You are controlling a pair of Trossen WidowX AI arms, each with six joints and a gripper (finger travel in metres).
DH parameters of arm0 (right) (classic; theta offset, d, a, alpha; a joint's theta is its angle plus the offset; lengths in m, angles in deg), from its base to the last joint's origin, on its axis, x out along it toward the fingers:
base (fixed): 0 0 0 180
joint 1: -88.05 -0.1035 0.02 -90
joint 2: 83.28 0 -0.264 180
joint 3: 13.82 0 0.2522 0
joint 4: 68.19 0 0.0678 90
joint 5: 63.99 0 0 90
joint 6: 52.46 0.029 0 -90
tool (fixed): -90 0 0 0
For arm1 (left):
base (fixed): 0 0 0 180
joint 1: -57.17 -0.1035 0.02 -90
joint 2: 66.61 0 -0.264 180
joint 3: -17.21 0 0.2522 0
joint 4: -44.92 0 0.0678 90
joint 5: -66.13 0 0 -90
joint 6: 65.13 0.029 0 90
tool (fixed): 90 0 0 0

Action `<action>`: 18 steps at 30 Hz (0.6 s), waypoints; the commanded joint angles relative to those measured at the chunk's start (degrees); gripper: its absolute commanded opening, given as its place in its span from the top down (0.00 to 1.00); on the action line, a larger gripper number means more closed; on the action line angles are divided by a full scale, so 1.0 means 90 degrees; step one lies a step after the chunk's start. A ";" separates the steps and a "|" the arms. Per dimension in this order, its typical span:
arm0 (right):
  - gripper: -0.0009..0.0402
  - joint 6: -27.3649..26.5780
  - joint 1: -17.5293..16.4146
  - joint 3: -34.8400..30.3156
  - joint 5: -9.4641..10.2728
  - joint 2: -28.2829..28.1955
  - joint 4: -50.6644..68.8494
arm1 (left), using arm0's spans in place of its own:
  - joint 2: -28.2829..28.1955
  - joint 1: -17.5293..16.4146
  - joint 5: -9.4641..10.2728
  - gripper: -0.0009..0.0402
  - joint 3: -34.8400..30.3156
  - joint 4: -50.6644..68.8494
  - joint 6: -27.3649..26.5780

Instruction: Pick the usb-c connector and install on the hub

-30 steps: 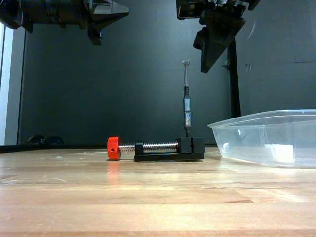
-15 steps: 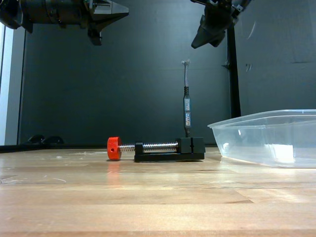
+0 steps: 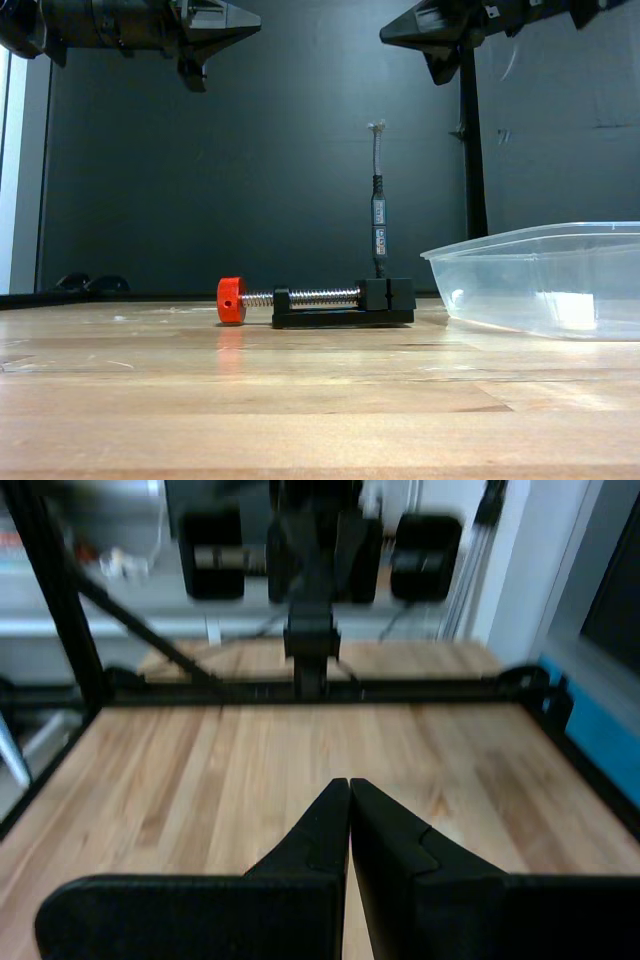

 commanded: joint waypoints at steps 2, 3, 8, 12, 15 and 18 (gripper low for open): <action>0.98 0.0000 0.0066 0.0454 -0.0002 0.0291 -0.0685 | 0.0000 -0.0002 -0.0002 0.98 -0.0002 0.0002 0.0000; 0.98 -0.0002 0.0080 0.0537 0.0000 0.0345 -0.0814 | 0.0000 -0.0002 -0.0002 0.98 -0.0002 0.0000 0.0000; 0.98 -0.0007 0.0126 0.0899 0.0000 0.0622 -0.1348 | 0.0000 -0.0002 -0.0002 0.98 -0.0002 0.0005 0.0000; 0.98 -0.0007 0.0182 0.1105 0.0005 0.0857 -0.1450 | 0.0000 -0.0002 0.0000 0.98 -0.0002 -0.0002 0.0000; 0.98 0.0024 0.0253 0.1326 0.0209 0.0959 -0.1724 | 0.0000 -0.0002 -0.0002 0.98 -0.0002 0.0002 0.0000; 0.98 0.0046 0.0296 0.1447 0.0374 0.1015 -0.1829 | -0.0002 -0.0002 0.0000 0.98 -0.0002 0.0000 0.0000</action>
